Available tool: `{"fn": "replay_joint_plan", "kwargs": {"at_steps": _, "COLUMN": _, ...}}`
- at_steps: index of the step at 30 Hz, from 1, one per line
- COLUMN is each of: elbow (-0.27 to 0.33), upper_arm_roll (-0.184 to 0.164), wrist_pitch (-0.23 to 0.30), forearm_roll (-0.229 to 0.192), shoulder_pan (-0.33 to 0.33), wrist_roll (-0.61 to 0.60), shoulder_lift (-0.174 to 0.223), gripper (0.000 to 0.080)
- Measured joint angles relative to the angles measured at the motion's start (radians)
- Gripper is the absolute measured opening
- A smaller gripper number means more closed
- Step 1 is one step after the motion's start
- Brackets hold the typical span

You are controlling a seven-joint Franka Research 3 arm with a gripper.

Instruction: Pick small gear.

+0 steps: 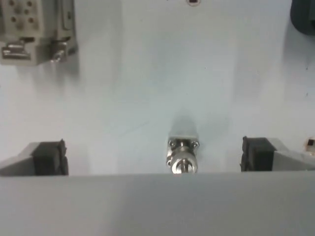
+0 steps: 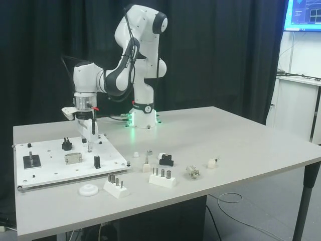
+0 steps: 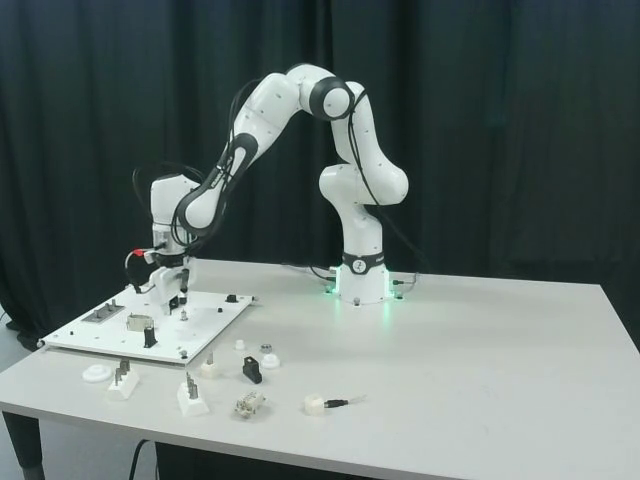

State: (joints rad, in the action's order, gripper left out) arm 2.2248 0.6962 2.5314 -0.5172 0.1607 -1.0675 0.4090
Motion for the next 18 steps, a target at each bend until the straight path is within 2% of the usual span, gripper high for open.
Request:
{"fn": "replay_joint_plan", "kwargs": {"at_steps": 3, "elbow": -0.006, "upper_arm_roll": 0.008, "wrist_pitch": -0.021, "forearm_roll": 0.003, "shoulder_pan": 0.000, "wrist_roll": -0.002, "shoulder_lift": -0.010, "gripper": 0.0756}}
{"fn": "replay_joint_plan", "kwargs": {"at_steps": 4, "elbow": -0.008, "upper_arm_roll": 0.011, "wrist_pitch": -0.027, "forearm_roll": 0.004, "shoulder_pan": 0.000, "wrist_roll": -0.002, "shoulder_lift": -0.013, "gripper": 0.0793}}
{"fn": "replay_joint_plan", "kwargs": {"at_steps": 18, "elbow": -0.029, "upper_arm_roll": 0.033, "wrist_pitch": -0.081, "forearm_roll": 0.044, "shoulder_pan": -0.001, "wrist_roll": -0.007, "shoulder_lift": -0.040, "gripper": 0.0800}}
